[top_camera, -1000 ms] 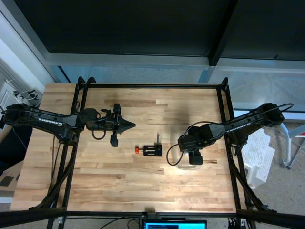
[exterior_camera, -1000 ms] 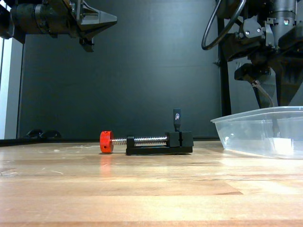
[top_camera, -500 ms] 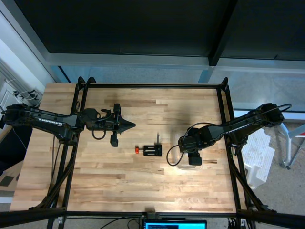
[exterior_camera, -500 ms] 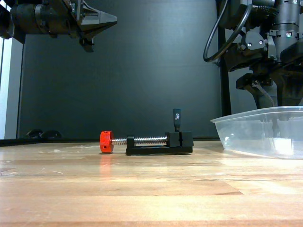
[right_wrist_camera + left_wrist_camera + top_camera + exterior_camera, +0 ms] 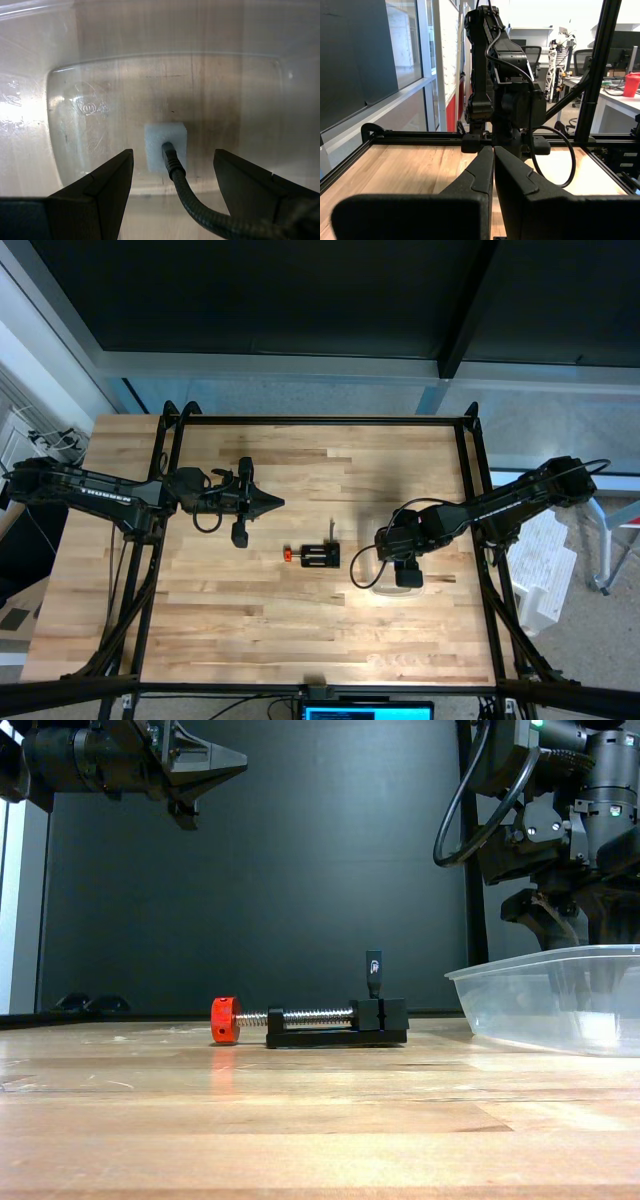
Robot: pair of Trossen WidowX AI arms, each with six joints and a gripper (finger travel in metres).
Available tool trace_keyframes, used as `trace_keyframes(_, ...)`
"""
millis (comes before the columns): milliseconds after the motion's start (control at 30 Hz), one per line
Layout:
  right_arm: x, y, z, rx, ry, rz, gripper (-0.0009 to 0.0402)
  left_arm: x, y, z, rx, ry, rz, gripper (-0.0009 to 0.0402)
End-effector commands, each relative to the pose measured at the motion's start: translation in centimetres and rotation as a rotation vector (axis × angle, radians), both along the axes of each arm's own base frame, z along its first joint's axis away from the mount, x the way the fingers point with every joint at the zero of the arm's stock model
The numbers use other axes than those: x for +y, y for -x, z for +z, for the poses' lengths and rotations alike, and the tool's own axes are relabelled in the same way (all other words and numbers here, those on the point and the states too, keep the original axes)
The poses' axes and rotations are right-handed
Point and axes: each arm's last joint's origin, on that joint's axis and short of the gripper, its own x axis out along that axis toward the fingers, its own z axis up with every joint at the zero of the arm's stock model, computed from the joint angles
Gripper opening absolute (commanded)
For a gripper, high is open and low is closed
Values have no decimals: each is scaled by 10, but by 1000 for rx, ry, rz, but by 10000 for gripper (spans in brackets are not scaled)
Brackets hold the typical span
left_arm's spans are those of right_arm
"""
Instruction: Pick the USB-C connector and install on taskboard
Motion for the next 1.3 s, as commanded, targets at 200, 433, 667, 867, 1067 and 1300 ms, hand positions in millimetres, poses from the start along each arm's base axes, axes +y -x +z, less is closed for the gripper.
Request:
trace_keyframes(200, 0, 0, 2, -7, -1, 7, 186, 0, 0, 0, 0, 0, 0, 0)
trace_keyframes(433, 0, 0, 2, -9, -1, 7, 142, 0, 0, 0, 0, 0, 0, 0)
trace_keyframes(667, 0, 0, 2, -8, -2, 7, 102, 0, 0, 0, 0, 0, 0, 0)
trace_keyframes(867, 0, 1, 2, -4, -3, 7, 74, 0, 0, 0, 0, 0, 0, 0)
trace_keyframes(1067, 0, 1, 2, -1, -2, 7, 42, 0, 0, 0, 0, 0, 0, 0)
trace_keyframes(1300, 0, 2, 4, -5, -4, 9, 4, 0, 0, 0, 0, 0, 0, 0)
